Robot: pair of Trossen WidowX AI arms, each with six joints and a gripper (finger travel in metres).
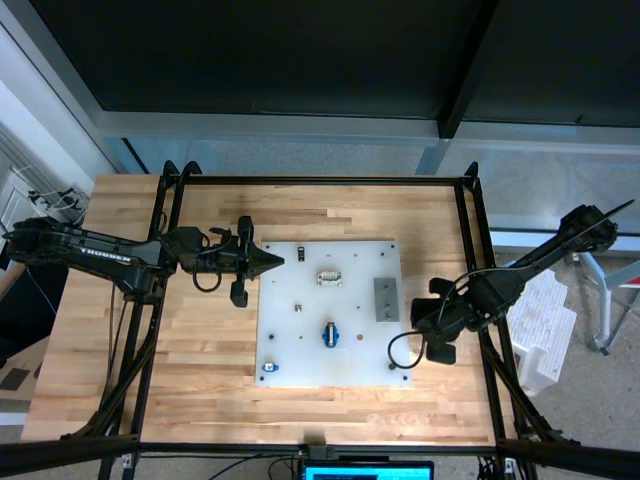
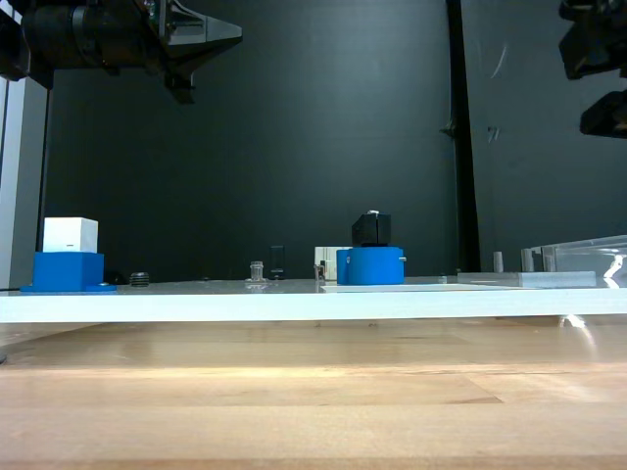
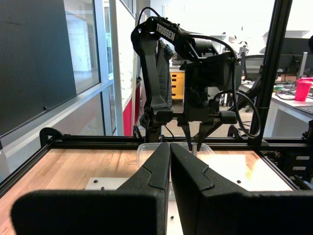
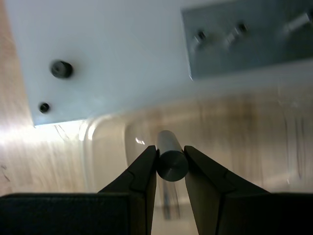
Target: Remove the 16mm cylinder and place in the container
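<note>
While right claw [image 4: 170, 151] clamps 16mm cylinder [image 4: 172, 165] above container [image 4: 98, 142], axis seemingly claw-aligned | left claw [image 3: 170, 147] closed empty beside board [image 1: 300, 340]

Robotics lab, with an open-plan office beyond. Butcher-block table [image 1: 200, 390] caged in a black aluminium frame [image 1: 320, 181]; white task board [image 1: 300, 340] between two Trossen arms (left gripper [image 1: 272, 261] closed, raised at the board's left edge; right gripper [image 4: 171, 155] pinching the 16mm cylinder [image 4: 172, 165] just off its right edge). Glass partitions [image 3: 83, 49], desks [image 3: 293, 105] and an office chair [image 3: 252, 63] behind.

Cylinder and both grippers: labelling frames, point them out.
16mm cylinder [image 4: 172, 165]: right wrist view, end face.
right gripper [image 4: 170, 152]: right wrist view, between fingertips, above container [image 4: 89, 146].
left gripper [image 1: 274, 261]: high view, fingertips, at board [image 1: 292, 342] edge.
</note>
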